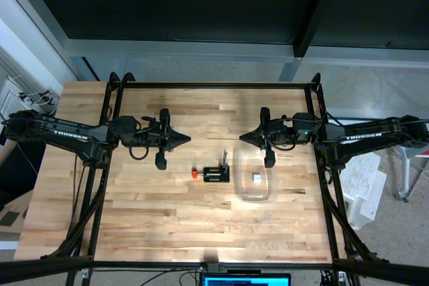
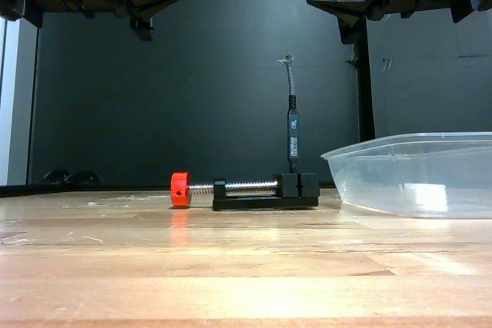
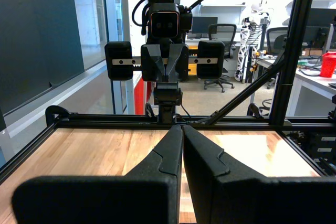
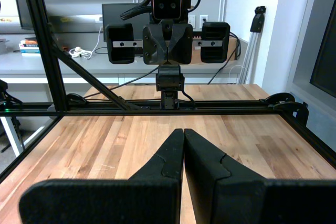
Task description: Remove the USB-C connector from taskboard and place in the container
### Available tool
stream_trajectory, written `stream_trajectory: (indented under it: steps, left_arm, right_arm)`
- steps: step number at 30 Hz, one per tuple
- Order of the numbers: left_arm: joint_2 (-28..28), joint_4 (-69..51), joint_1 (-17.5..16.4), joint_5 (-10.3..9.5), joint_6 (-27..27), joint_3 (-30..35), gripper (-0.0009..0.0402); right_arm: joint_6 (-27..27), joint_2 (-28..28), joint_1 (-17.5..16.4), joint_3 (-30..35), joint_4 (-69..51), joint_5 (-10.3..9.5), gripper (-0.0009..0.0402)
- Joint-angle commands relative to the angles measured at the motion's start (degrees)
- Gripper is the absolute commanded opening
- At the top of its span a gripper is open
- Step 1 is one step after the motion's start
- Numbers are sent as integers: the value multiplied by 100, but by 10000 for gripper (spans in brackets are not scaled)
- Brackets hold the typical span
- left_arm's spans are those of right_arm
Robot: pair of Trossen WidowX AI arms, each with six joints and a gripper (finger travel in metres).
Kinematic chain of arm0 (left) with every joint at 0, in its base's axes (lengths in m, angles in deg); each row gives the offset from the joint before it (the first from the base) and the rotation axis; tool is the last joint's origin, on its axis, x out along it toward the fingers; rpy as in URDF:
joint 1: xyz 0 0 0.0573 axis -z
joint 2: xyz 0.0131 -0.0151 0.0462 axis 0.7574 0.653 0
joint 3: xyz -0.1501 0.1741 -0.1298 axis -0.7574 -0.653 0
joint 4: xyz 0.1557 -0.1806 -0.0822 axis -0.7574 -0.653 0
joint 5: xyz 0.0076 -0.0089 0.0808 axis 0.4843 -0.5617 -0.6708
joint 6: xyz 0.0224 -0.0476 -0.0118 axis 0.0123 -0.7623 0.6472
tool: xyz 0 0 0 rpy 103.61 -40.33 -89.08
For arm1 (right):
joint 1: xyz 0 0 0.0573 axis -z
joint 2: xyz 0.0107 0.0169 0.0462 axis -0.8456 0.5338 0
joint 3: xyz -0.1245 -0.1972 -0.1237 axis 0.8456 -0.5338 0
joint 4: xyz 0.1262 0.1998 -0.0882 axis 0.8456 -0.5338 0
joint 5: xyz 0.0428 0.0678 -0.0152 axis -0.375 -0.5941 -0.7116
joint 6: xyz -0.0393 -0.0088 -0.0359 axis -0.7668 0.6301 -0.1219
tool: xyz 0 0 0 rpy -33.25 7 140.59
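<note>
Left tool (image 1: 187, 139): held above the tabletop (image 1: 134, 219), over its far half and left of centre, tip pointing toward the right edge. In the left wrist view its fingers (image 3: 170, 145) are pressed together with only a thin seam between them, and they hold nothing.

Right tool (image 1: 242, 137): held at about the same height, right of centre over the far half, tip pointing toward the left edge. Its fingers (image 4: 170, 148) are likewise pressed together and hold nothing. The two tips face each other with a clear gap between them. In the low view I see both well above everything on the tabletop.

Taskboard (image 1: 214, 174): lies flat near the middle of the tabletop, with its long side parallel to the near edge. Its red knob (image 2: 180, 189) is at the end toward the left edge.

Connector (image 2: 293, 136): stands upright in the taskboard's block at the end away from the knob. A short braided cable stub (image 2: 290, 78) rises from its top. Neither tool touches it.

Container (image 1: 256, 199): rests on the tabletop just beside the taskboard, on the side toward the right edge, and I see a narrow gap between them. A small grey piece (image 1: 256, 177) lies inside it.
</note>
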Motion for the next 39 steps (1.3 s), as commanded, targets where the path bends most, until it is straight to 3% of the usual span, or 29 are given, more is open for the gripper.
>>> stream_trajectory:
  steps: [1, 28, 30, 32, 39]
  left_arm:
    - [4, 0, 0, 0, 2, 0, 0]
    - [4, 2, 0, 0, 2, 0, 0]
    - [4, 0, 0, 0, 2, 0, 0]
    - [2, 2, 0, 0, 2, 0, 0]
    - [2, 0, 0, 0, 2, 0, 0]
  right_arm:
    - [2, 0, -4, 2, 2, 0, 0]
    - [13, 0, -7, 2, 2, -2, 0]
    - [111, -48, -13, 2, -352, -170, 0]
    - [-11, -116, -15, 2, -544, -470, 0]
    - [-149, -61, -20, 428, -1921, -431, 0]
